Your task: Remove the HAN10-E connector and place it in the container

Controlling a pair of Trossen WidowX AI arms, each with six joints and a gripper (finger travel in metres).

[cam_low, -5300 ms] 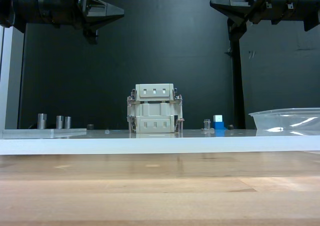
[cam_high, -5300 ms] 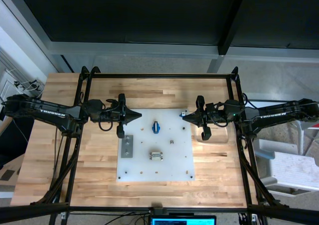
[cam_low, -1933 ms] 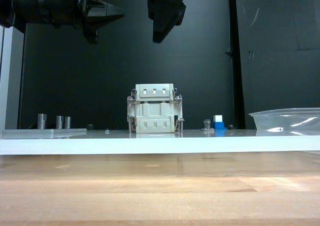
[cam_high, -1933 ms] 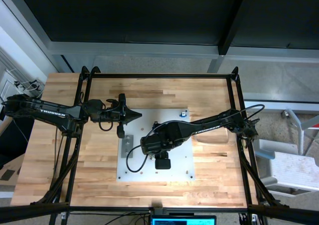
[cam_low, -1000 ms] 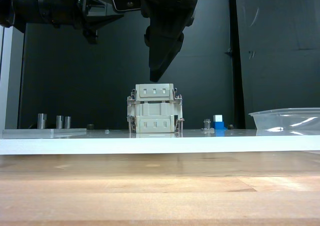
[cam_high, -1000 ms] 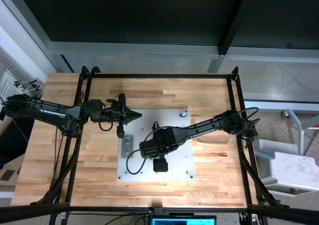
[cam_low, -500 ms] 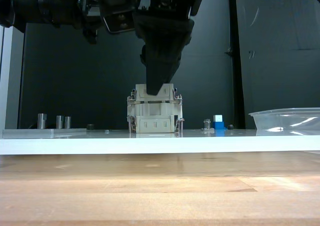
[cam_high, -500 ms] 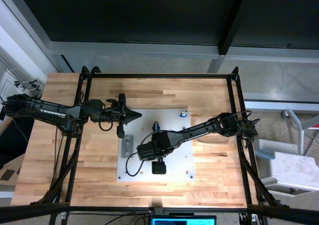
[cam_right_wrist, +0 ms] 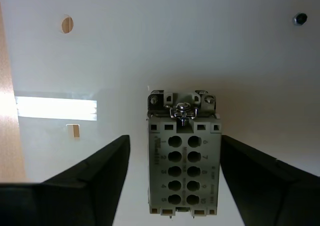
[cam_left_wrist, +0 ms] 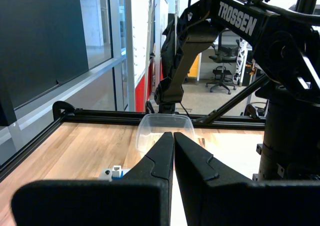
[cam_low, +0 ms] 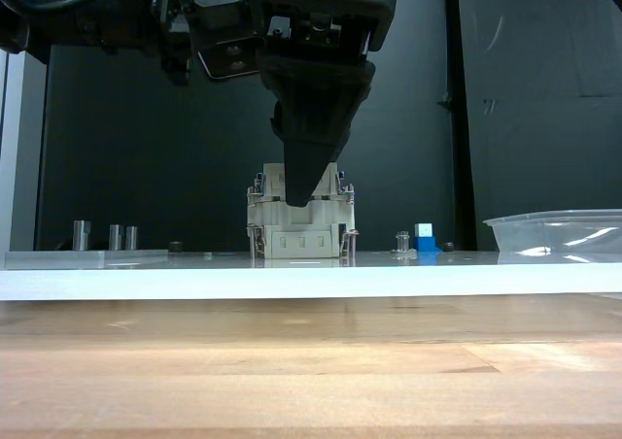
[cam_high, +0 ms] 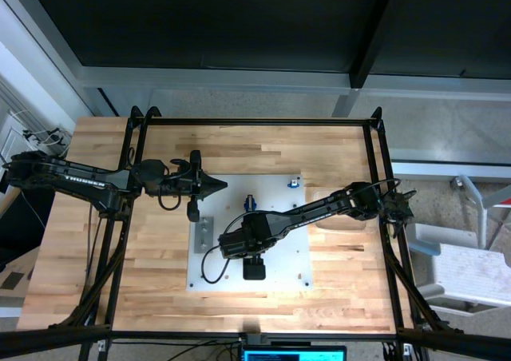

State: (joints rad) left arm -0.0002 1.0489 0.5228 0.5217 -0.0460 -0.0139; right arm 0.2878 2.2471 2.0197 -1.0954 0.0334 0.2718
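Pale wooden table (cam_high: 104,257) filling the middle of the high view, with a white square task board (cam_high: 291,269) at its centre.

Right gripper (cam_low: 303,186) reaching in from the right edge and pointing straight down at the middle of the board. Fingers (cam_right_wrist: 75,181) spread wide, one along each long side of the HAN10-E connector (cam_right_wrist: 183,161), with a gap showing on both sides; nothing gripped yet.

Left gripper (cam_high: 215,186) parked high near the board's upper left corner, fingers pressed together on nothing.

Container (cam_low: 556,233), a shallow clear-walled tub, off the board at the right of the low view, well apart from the connector.

Connector upright at the centre of the low view, seated on a matching lower half (cam_low: 301,243) on the board. Grey-beige moulded body, ten numbered holes in its face, a metal screw (cam_right_wrist: 182,111) at one end.

Probably light, stiff and hard, with smooth sides that could slip. Best taken by the two long flat sides of the upper part, clear of the screw and the holed face. Likely snug in its base, so a firm squeeze and a straight upward pull.
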